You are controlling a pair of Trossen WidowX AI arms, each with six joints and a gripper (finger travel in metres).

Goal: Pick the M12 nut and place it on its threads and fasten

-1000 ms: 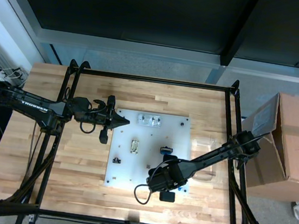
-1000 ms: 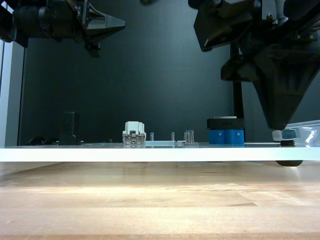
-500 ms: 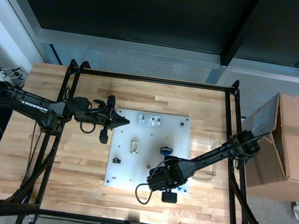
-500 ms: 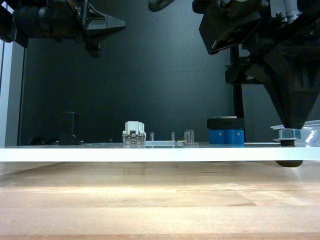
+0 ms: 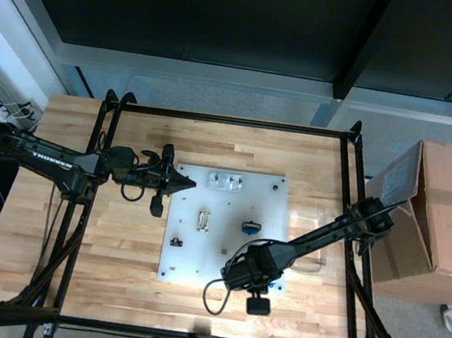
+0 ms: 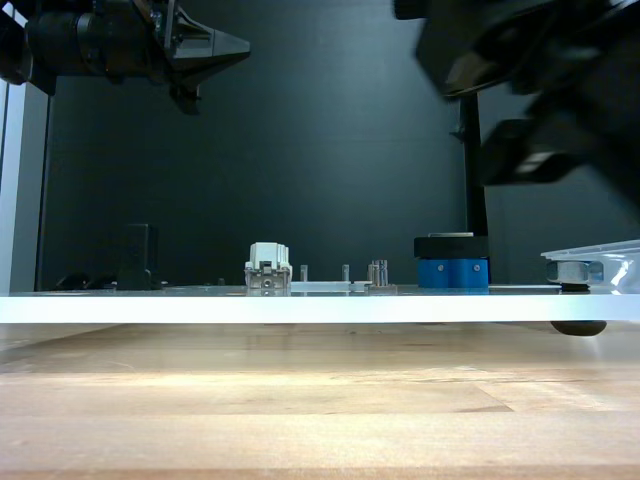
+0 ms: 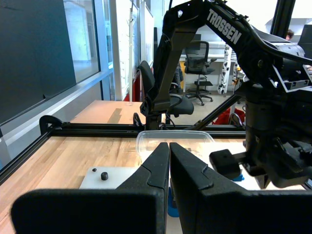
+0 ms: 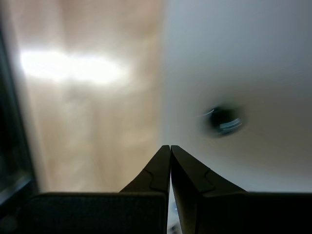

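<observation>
nut (image 6: 568, 270): small and silver, seated on top of its stud (image 6: 573, 287) near the near right edge of the white board (image 6: 300, 305). a thin dark band of the stud shows beneath it in the low view, so it is judged not yet run fully down. the clear tray (image 6: 612, 250) stands behind it. in the high view the right arm covers this spot.

right gripper (image 8: 170, 146): lifted clear above the nut, fingers pressed together with nothing between them. its own camera shows the nut as a blurred dark-and-silver spot on the board, apart from the fingertips.

left gripper (image 7: 169, 145): raised over the left edge of the board, well apart from the nut, fingers closed on nothing.

handling: expect a light, rigid metal part. the flats are smooth and likely slippery against the fingers. it will not deform under grip. take hold from above across two opposite flats, low enough that the fingers do not ride off the top edge.

orientation: the nut lies flat and looks level. its bore axis is vertical, in line with the stud, and its widest span is horizontal. fastening calls for rotation about that vertical axis. any tilt risks binding on the ribs.
</observation>
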